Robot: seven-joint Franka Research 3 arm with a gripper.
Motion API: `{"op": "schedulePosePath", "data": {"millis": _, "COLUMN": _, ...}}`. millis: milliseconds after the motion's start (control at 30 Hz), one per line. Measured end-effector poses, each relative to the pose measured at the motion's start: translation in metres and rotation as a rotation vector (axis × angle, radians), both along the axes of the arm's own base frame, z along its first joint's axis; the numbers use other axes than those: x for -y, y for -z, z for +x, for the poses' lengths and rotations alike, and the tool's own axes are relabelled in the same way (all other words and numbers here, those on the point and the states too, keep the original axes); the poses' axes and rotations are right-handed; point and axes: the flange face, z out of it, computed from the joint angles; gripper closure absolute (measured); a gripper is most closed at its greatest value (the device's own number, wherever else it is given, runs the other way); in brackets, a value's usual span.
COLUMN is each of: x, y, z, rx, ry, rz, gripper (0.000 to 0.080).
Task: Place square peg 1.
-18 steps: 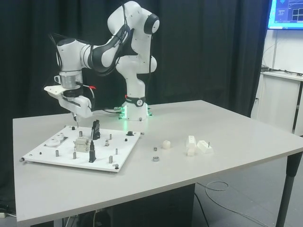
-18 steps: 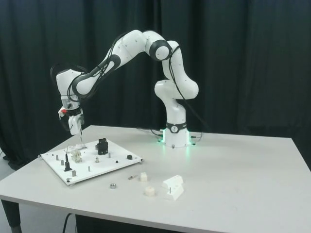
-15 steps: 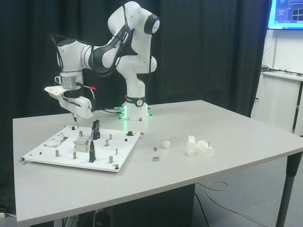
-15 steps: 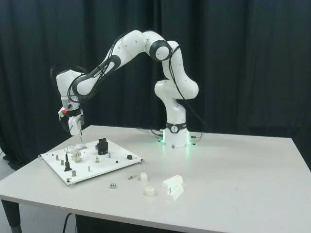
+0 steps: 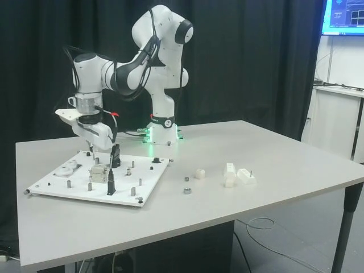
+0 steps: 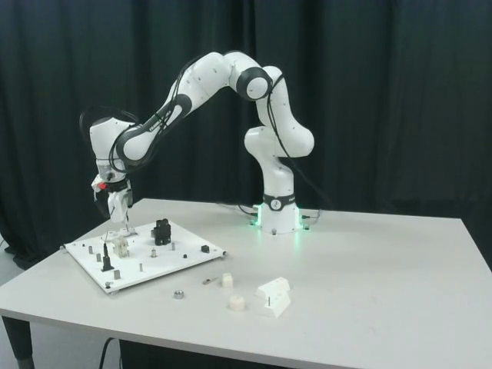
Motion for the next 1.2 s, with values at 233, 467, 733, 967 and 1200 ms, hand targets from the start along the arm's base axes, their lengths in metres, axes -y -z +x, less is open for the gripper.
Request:
{"op": "schedulePosePath", "data": {"millis": 233, "x": 0.000, "y": 0.011, "z": 0.003, "rx": 0.002, "ry": 0.003, "rz": -0.006, "gripper": 0.0781}}
{"op": "schedulePosePath", "data": {"millis": 467, "x": 0.000, "y": 0.022, "z": 0.004, "rx": 0.017, "ry": -0.017, "rz": -0.015, "gripper": 0.0781}}
{"op": "schedulePosePath", "data": {"millis": 733, "x": 0.002, "y": 0.032, "z": 0.005, "rx": 0.027, "ry": -0.020, "rz": -0.021, "gripper": 0.0781}}
{"op": "schedulePosePath", "data": {"millis": 967, "x": 0.005, "y": 0.026, "z": 0.010, "rx": 0.036, "ry": -0.025, "rz": -0.033, "gripper": 0.0781}}
{"op": "schedulePosePath", "data": {"millis": 1200, "x": 0.008, "y": 0.003, "z": 0.026, "rx": 0.065, "ry": -0.051, "rz": -0.042, "gripper": 0.0781}}
